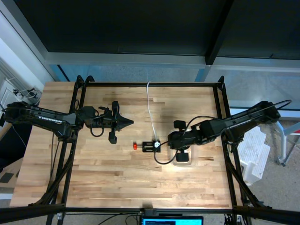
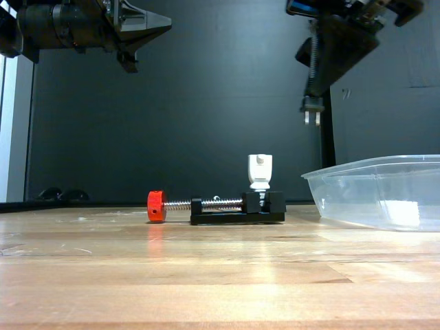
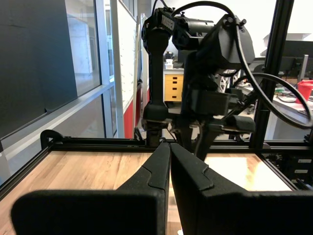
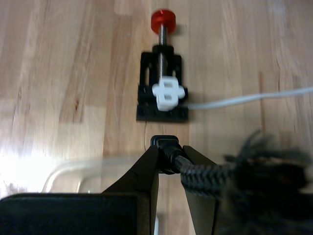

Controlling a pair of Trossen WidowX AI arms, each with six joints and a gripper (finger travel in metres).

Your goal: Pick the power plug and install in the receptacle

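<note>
My right gripper (image 2: 313, 89) is shut on the black power plug (image 2: 311, 108), whose two metal prongs point down. The plug (image 4: 165, 145) hangs in the air, above the table and to the right of the receptacle (image 2: 260, 170). A black braided cord (image 4: 210, 172) trails back from it. The white receptacle (image 4: 168, 93) stands face up, clamped in a small black vise (image 4: 163, 111) with a red knob (image 1: 135, 146). Its white cable (image 1: 151, 112) runs toward the far edge. My left gripper (image 1: 127, 123) hovers shut, high over the table's left half, holding nothing.
A clear plastic tray (image 2: 378, 189) sits on the table just right of the vise, below my right arm (image 1: 211, 127). A black frame rail (image 1: 150, 84) borders the wooden table (image 1: 112, 178).
</note>
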